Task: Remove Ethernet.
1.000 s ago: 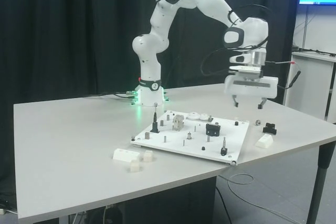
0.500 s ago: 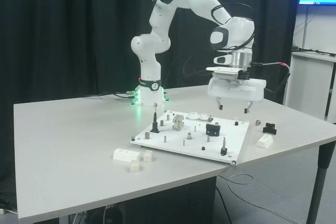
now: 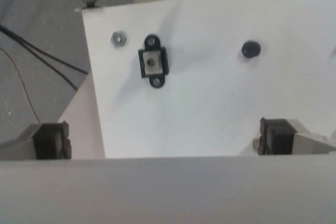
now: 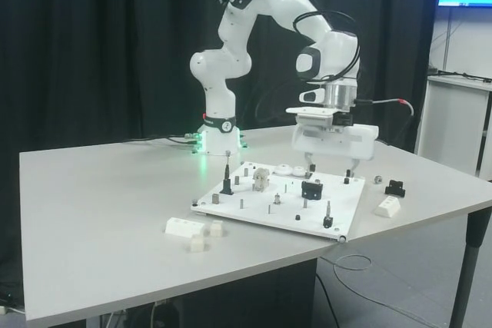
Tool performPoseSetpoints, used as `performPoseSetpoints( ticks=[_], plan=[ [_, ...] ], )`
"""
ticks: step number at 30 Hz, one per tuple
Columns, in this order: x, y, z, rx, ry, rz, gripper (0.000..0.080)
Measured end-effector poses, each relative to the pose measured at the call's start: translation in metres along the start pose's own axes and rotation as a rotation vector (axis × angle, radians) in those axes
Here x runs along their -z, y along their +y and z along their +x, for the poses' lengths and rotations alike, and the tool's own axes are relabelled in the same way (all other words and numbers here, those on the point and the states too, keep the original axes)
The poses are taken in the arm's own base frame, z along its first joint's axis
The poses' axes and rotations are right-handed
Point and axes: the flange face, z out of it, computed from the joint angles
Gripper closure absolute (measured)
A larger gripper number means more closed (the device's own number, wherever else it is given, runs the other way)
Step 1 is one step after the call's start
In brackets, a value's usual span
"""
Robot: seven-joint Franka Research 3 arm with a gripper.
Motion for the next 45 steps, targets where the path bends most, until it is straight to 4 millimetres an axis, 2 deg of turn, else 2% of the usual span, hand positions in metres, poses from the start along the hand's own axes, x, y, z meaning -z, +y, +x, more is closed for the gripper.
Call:
performPoseSetpoints(
  ticks=[12,45],
  plan=[
    [-0.025,-0.011,0.006,0.020,-0.008,-0.024,0.0003],
    [-0.084,-0.024,0.023,0.041,-0.079,-0.124,0.0003]
  ],
)
